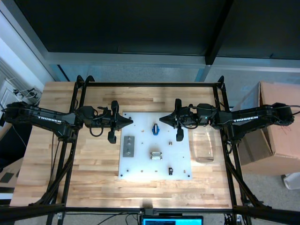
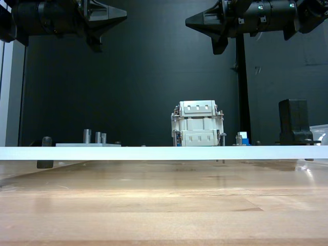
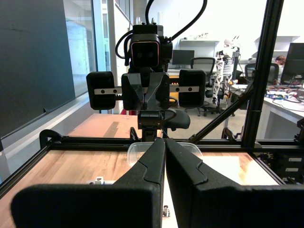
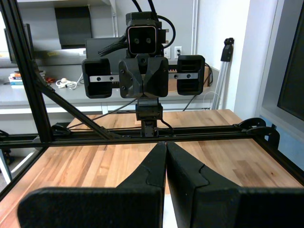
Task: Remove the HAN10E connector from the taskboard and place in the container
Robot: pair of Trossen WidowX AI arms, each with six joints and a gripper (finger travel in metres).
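**Connector in its seat, both grippers high and closed**

The connector [image 1: 154,155] stands upright on the white board [image 1: 140,171], near the board's middle and towards its near edge. In the low view it [image 2: 197,125] sits square on the board, a pale grey two-tier housing, and nothing touches it. It appears fully seated, though the board's edge hides its base in that view.

The left gripper [image 1: 130,120] hangs over the board's far left corner and points inward. Its fingers are pressed together with nothing between them, as the left wrist view shows [image 3: 165,141]. The right gripper [image 1: 161,119] faces it from the other side, over the far part of the board, just beyond a blue part [image 1: 156,129]. Its fingers are likewise pressed flat together on nothing [image 4: 166,144]. The two tips are near each other but apart. In the low view both grippers [image 2: 123,18] [image 2: 188,21] hang well above the connector.

The clear container [image 1: 203,147] lies on the table [image 1: 84,164] just beside the board's right edge, below the right arm. A grey block [image 1: 128,146] sits on the board left of the connector, and a small black part [image 1: 171,170] sits near the board's near right corner. A cardboard box [image 1: 276,136] stands off the table's right side.
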